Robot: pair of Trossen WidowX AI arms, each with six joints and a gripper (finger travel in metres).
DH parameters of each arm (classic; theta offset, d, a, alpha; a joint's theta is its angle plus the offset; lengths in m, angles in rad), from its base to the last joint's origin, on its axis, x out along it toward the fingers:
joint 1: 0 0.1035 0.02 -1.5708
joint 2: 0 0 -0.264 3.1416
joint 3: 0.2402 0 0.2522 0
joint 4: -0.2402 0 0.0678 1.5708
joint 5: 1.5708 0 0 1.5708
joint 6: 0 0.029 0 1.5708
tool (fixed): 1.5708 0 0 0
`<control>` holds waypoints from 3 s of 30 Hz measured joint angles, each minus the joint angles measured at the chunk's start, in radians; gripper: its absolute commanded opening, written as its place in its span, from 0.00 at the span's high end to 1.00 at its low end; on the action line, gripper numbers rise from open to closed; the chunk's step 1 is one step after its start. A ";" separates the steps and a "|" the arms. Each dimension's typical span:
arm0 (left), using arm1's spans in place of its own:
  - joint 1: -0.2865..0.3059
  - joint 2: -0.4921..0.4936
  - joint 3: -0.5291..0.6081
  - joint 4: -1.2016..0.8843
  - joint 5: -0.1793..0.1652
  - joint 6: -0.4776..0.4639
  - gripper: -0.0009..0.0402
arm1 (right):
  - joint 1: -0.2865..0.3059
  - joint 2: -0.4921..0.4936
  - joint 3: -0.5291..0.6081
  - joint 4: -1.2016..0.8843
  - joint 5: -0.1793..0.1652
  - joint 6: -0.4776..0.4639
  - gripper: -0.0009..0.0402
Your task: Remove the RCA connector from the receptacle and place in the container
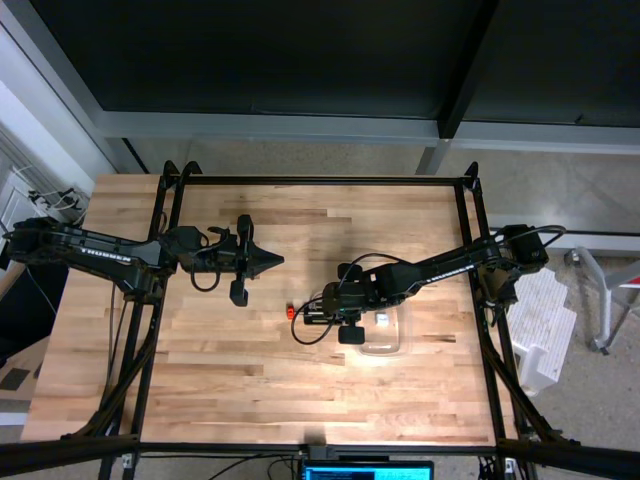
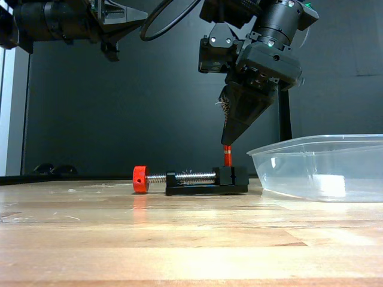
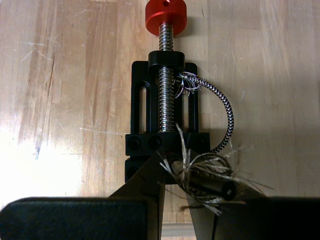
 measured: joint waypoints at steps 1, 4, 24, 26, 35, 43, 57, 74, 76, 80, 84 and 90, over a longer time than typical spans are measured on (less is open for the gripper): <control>0.000 0.000 0.000 0.000 0.000 0.000 0.98 | 0.000 0.000 0.000 0.000 0.000 0.000 0.97; 0.000 0.000 0.000 0.000 0.000 0.000 0.98 | 0.000 0.000 0.000 0.000 0.000 0.000 0.98; 0.000 0.000 0.000 0.000 0.000 0.000 0.98 | 0.000 -0.051 -0.002 0.007 0.000 -0.001 0.98; 0.000 0.000 0.000 0.000 0.000 0.000 0.98 | 0.000 -0.063 -0.002 0.003 0.000 -0.001 0.98; 0.000 0.000 0.000 0.000 0.000 0.000 0.98 | 0.000 -0.127 -0.002 -0.008 0.000 -0.001 0.98; 0.000 0.000 0.000 0.000 0.000 0.000 0.98 | 0.000 -0.153 -0.001 -0.016 0.000 -0.001 0.98; 0.000 0.000 0.000 0.000 0.000 0.000 0.98 | 0.029 -0.314 -0.143 -0.069 -0.001 -0.002 0.98; 0.000 0.000 0.000 0.000 0.000 0.000 0.98 | 0.038 -0.425 -0.313 -0.128 0.000 0.060 0.98; 0.000 0.000 0.000 0.000 0.000 0.000 0.98 | 0.039 -0.425 -0.330 -0.129 0.000 0.060 0.98; 0.000 0.000 0.000 0.000 0.000 0.000 0.98 | 0.040 -0.425 -0.364 -0.130 -0.001 0.070 0.98; 0.000 0.000 0.000 0.000 0.000 0.000 0.98 | 0.042 -0.425 -0.379 -0.130 -0.001 0.087 0.98; 0.000 0.000 0.000 0.000 0.000 0.000 0.98 | 0.044 -0.425 -0.383 -0.130 0.000 0.087 0.97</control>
